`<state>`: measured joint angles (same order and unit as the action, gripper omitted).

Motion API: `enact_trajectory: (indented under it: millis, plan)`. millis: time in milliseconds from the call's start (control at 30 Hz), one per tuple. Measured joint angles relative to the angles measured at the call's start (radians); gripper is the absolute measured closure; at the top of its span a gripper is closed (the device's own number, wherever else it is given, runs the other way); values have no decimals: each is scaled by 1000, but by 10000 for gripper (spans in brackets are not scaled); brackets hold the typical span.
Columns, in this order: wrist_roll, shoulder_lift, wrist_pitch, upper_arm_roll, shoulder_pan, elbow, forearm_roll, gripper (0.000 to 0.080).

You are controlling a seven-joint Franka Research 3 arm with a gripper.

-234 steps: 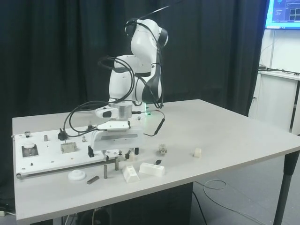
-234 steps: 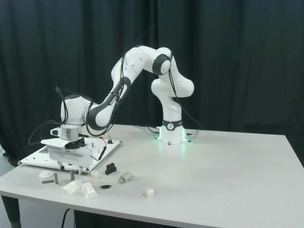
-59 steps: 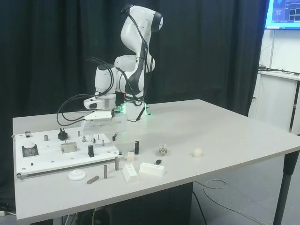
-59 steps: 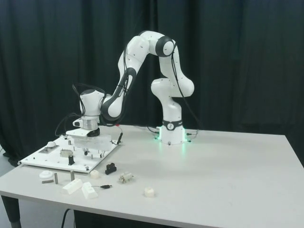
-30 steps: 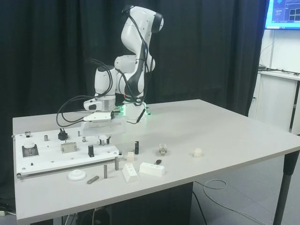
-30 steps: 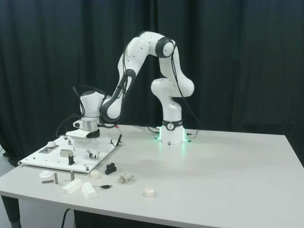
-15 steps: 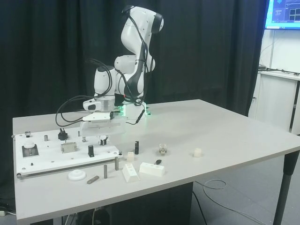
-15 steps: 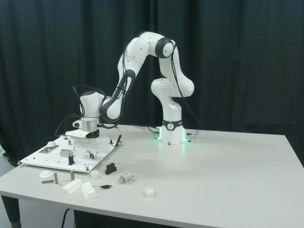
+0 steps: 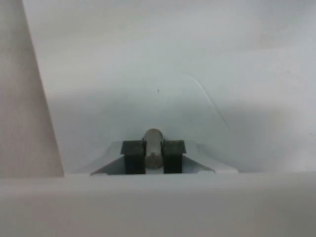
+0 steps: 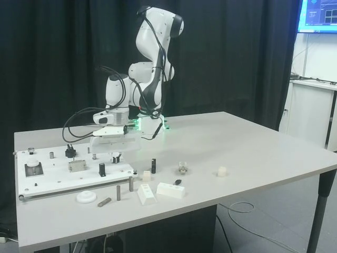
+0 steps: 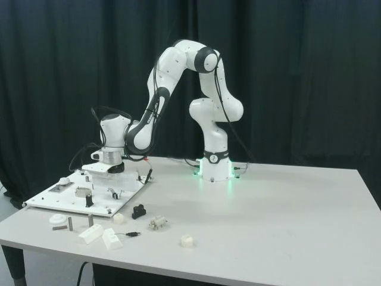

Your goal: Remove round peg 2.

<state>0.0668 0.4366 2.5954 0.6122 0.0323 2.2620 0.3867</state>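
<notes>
Gripper (image 9: 153, 157) down low over the white board (image 10: 58, 176) w/ both black pads pinching the grey peg (image 9: 153, 145), which stands upright in its board hole betw. them, grip square, presumably so it lifts straight out.

The arm (image 10: 150, 58) has swung from the white board's (image 10: 58, 176) near edge to its far side, lowering its fingers (image 9: 133, 156) around a peg (image 9: 153, 148)

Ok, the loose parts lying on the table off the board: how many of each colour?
White parts: 5
Black parts: 2
Grey metal parts: 4
Total: 11
</notes>
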Motion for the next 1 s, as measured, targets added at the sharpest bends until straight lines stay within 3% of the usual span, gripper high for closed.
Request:
enact_trajectory:
  millis: [600, 1000]
  plan:
    - [37, -50, -56, 24, -1, 0, -3, 728]
    - [42, -112, -107, 44, -2, 0, -32, 728]
